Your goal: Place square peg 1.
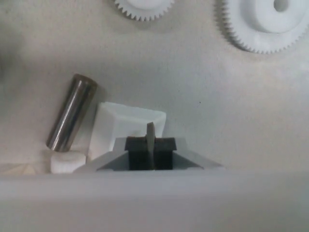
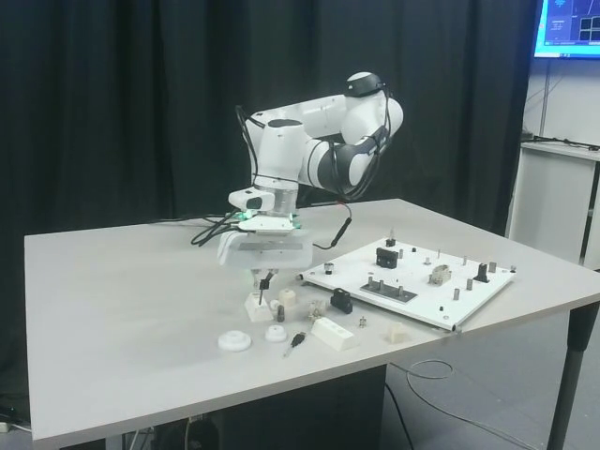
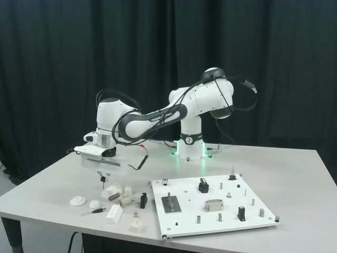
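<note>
- A black curtain hangs behind the grey table [image 2: 122, 281], which carries the white arm [image 3: 158, 118], a white board [image 3: 210, 208] studded with small fittings, and a scatter of loose parts near the front edge.
- The gripper [image 1: 150, 145] hangs just above the loose parts, its black fingers [image 1: 137, 152] pressed together with only a thin grey sliver between them, pinching nothing.
- Directly below the fingertips lies a white square block [image 1: 128, 128], apparently square peg 1, resting on the table and clear of the board.
- Just beside the block lies a tilted metal cylinder [image 1: 71, 112], one end close to a small white round piece [image 1: 67, 162].
- Two white gears sit farther out on the table: a large gear [image 1: 268, 24] and a small gear [image 1: 144, 7], apart from each other and well apart from the block.
- In the second room view the cluster around the block also holds a black piece [image 3: 143, 200], a white wedge-shaped block [image 3: 114, 214] and a thin black-handled tool [image 3: 92, 212].
- The board lies beside this cluster, with the loose pieces between it and the gears.
</note>
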Robot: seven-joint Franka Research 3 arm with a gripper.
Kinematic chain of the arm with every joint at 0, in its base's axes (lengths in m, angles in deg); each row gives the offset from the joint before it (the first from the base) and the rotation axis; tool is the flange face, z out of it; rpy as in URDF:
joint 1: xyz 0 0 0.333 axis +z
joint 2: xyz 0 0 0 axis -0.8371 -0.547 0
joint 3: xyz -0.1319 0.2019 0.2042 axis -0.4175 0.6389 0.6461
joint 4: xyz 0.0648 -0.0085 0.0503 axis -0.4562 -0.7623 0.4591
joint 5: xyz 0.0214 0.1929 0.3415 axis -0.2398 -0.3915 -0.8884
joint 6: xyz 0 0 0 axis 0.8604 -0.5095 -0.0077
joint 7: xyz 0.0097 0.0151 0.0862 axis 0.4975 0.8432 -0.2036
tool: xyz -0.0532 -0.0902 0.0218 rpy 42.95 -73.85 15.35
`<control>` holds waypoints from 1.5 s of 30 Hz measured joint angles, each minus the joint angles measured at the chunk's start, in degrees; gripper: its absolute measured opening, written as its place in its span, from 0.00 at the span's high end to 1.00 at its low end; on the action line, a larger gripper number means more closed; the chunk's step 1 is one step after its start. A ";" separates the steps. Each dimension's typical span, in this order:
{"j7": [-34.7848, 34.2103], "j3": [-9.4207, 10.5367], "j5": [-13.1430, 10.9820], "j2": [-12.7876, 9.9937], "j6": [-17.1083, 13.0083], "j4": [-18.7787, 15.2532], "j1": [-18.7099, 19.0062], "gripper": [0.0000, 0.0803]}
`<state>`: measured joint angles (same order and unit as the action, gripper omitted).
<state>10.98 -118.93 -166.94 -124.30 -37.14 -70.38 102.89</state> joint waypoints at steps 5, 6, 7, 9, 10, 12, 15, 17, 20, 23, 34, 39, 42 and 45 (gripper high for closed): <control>0.27 0.00 0.02 -0.01 0.40 0.30 -0.25 0.97; 0.31 0.00 0.03 -0.01 0.49 0.37 -0.31 0.97; 0.34 0.00 0.04 -0.01 0.58 0.44 -0.37 0.97; 0.40 0.00 0.07 -0.03 0.74 0.59 -0.50 0.97; 0.45 0.00 0.10 -0.03 0.81 0.67 -0.57 0.97; 0.63 0.00 0.14 -0.05 0.91 0.77 -0.68 0.97; 0.93 0.00 0.18 -0.08 0.99 0.81 -0.79 0.97; 1.03 -0.01 0.22 -0.08 1.03 0.81 -0.83 0.97; 1.14 -0.01 0.32 -0.09 1.16 0.81 -0.85 0.97; 1.24 -0.03 0.40 -0.09 1.50 0.83 -0.85 0.97; 1.30 -0.03 0.44 -0.11 2.51 0.94 -0.83 0.97; 1.30 -0.03 0.54 -0.19 2.56 0.94 -0.83 0.97; 1.30 -0.03 0.64 -0.23 2.62 0.94 -0.83 0.97; 1.30 -0.03 0.79 -0.23 2.75 0.94 -0.82 0.97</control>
<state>12.28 -118.96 -166.15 -124.53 -34.39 -69.44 102.07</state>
